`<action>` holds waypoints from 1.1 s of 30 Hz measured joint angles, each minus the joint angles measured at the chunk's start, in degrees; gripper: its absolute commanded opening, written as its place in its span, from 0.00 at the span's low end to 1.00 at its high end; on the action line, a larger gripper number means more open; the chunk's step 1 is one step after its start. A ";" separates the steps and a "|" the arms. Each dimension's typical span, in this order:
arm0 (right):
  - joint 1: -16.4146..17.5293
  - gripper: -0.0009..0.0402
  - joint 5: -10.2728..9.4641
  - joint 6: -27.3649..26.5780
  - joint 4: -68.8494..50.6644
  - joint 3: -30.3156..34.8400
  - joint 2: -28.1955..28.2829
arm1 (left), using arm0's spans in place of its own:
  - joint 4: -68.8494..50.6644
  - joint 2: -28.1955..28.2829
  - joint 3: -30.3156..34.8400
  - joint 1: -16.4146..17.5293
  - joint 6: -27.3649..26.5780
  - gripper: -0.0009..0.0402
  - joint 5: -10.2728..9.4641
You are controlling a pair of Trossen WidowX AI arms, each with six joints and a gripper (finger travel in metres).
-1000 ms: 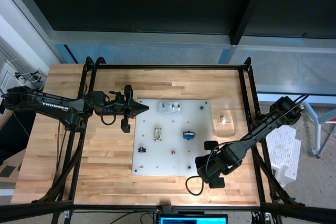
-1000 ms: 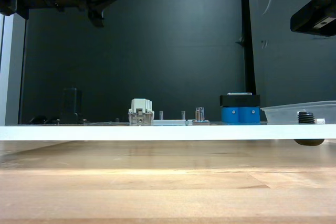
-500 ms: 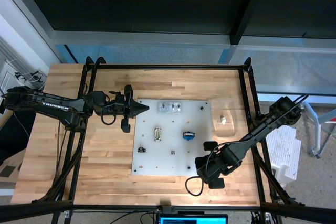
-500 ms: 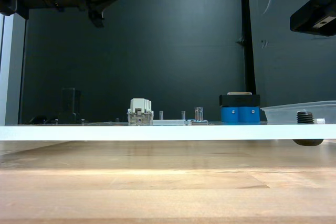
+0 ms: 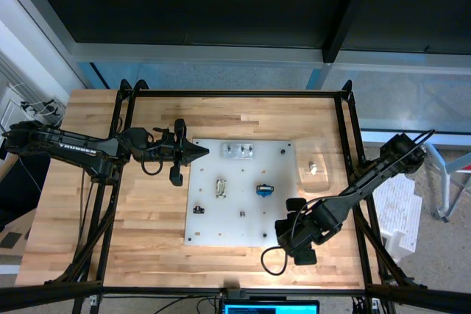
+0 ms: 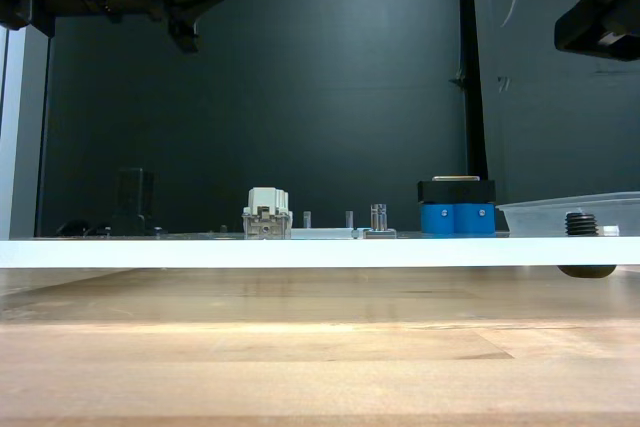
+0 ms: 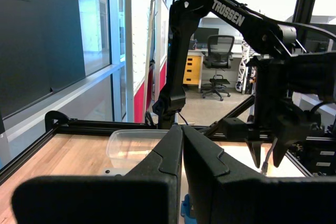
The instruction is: Pick the RJ45 connector and install on taskboard
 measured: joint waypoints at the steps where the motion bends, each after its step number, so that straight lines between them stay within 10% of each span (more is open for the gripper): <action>1: 0.00 0.50 0.00 0.00 -0.28 0.02 -0.39 | 0.02 0.00 0.00 0.00 0.00 0.02 0.02; 33: -1.68 0.52 0.17 -0.39 -5.27 0.07 -10.56 | 0.00 0.00 0.02 0.00 0.00 0.02 0.00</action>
